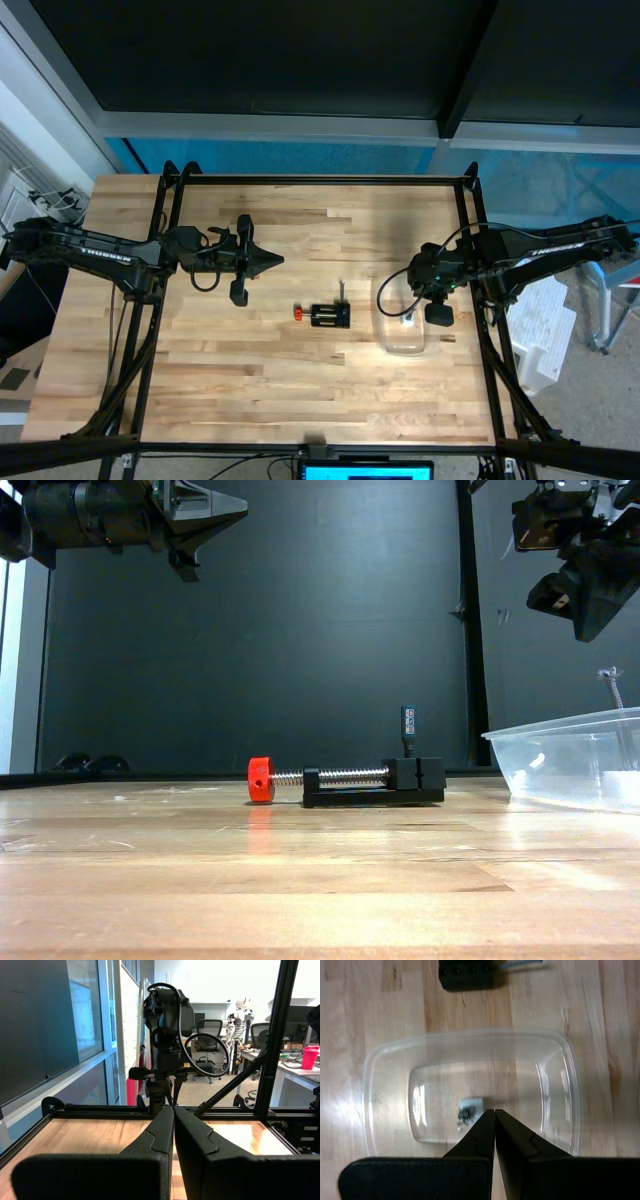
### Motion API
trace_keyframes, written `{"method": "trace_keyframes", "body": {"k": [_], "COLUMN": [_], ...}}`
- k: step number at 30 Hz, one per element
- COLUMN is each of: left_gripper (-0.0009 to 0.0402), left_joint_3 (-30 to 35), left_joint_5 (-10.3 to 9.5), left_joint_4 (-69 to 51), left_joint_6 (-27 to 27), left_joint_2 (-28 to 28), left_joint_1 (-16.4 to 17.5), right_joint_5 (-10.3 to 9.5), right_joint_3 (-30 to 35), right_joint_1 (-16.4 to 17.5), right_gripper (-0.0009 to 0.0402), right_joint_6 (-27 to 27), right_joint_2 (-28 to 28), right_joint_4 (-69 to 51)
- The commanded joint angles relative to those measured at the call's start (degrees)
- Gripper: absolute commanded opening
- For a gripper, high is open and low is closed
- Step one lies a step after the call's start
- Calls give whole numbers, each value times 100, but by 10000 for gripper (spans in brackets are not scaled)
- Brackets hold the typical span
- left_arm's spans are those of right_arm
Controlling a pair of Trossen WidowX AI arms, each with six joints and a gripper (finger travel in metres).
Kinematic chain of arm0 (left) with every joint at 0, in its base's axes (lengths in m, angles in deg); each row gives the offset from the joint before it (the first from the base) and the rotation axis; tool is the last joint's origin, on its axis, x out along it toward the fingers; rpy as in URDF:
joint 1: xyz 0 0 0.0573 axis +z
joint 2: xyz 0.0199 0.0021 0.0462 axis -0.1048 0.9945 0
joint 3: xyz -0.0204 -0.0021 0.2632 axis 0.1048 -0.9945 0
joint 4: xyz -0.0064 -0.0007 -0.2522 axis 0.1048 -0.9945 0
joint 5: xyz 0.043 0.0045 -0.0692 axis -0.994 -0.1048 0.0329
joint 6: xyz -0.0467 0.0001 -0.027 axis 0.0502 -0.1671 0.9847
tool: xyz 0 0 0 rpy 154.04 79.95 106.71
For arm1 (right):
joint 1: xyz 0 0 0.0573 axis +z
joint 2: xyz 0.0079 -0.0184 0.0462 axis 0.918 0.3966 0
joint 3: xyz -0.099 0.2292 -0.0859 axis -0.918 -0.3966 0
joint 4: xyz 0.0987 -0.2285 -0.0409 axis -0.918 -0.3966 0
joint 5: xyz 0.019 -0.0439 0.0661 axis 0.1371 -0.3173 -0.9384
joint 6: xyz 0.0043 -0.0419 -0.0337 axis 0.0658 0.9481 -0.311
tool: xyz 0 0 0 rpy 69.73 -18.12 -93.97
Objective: Pick the usb-c connector and install on the hub
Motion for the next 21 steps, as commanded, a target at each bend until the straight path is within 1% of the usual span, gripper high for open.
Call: {"method": "trace_keyframes", "body": {"k": [1,6,12,17,21], "left_gripper": [0,0,0,0,0], "left_joint_3": [2,2,2,2,2], "left_joint_5": [0,0,0,0,0], "left_joint_4": [2,2,2,2,2], "left_joint_6": [-2,-2,-2,-2,-2], "left_joint_2": [2,0,2,0,2], "left_joint_1": [0,2,2,0,2], "right_joint_5": [4,7,0,-15,33], "right_joint_3": [-4,-4,-4,-4,-4], "right_joint_1": [125,361,699,734,741], "right_gripper": [0,6,41,86,120], "right_joint_6": [-186,-428,-588,-737,-892], "right_joint_2": [2,28,299,573,693], "right_joint_4": [-177,-428,-511,-575,-522]}}
